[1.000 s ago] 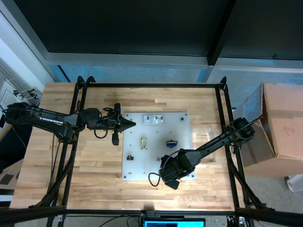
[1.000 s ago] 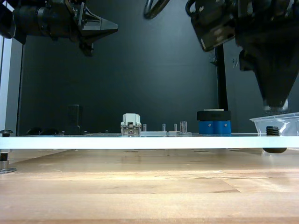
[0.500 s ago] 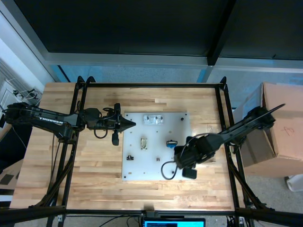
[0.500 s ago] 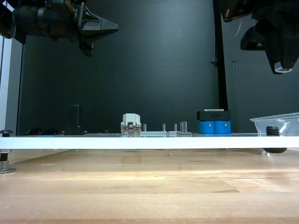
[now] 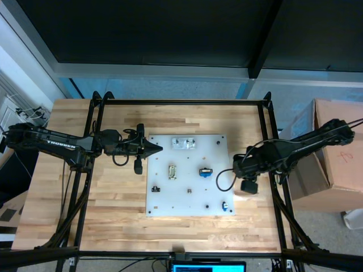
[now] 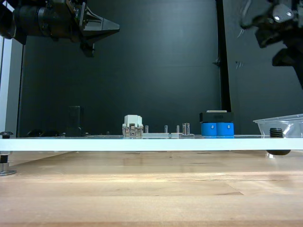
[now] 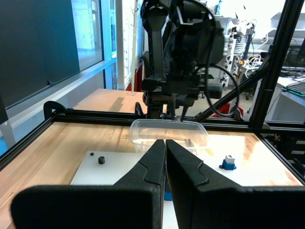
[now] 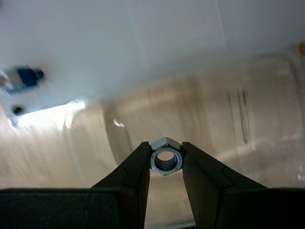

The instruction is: Unfasten the M12 nut and place it in the container

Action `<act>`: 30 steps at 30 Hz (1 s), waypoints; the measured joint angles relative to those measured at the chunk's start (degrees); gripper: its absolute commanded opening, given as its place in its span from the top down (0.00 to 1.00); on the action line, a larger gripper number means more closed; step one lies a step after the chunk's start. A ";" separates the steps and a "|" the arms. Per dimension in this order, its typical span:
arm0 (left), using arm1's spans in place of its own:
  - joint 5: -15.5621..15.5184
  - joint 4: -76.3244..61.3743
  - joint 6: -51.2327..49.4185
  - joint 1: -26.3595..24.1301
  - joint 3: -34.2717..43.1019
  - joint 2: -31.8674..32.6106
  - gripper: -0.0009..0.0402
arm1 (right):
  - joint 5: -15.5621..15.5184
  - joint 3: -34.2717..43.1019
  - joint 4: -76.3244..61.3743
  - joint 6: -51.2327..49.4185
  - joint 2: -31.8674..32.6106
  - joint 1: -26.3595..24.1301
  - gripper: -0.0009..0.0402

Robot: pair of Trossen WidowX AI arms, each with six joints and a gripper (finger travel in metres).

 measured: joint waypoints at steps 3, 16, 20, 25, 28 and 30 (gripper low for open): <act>-0.02 0.00 -0.02 0.00 -0.02 0.00 0.98 | 0.04 -3.50 0.37 0.02 -2.05 -0.63 0.88; 0.00 0.00 0.00 0.00 0.00 0.00 0.98 | -0.22 -14.60 14.40 1.27 1.36 -1.25 0.88; -0.02 0.00 -0.02 0.00 0.00 0.00 0.98 | -0.81 -15.87 16.37 2.58 3.26 -1.27 0.82; 0.00 0.00 -0.02 0.00 -0.02 0.00 0.98 | -1.18 -15.96 17.07 3.54 4.83 -1.36 0.66; 0.00 0.00 -0.02 0.00 0.00 0.00 0.98 | -1.20 -15.96 17.55 3.76 4.83 -1.36 0.56; 0.00 0.00 0.00 0.00 0.00 0.00 0.98 | -1.40 -15.96 17.55 3.78 4.85 -1.36 0.50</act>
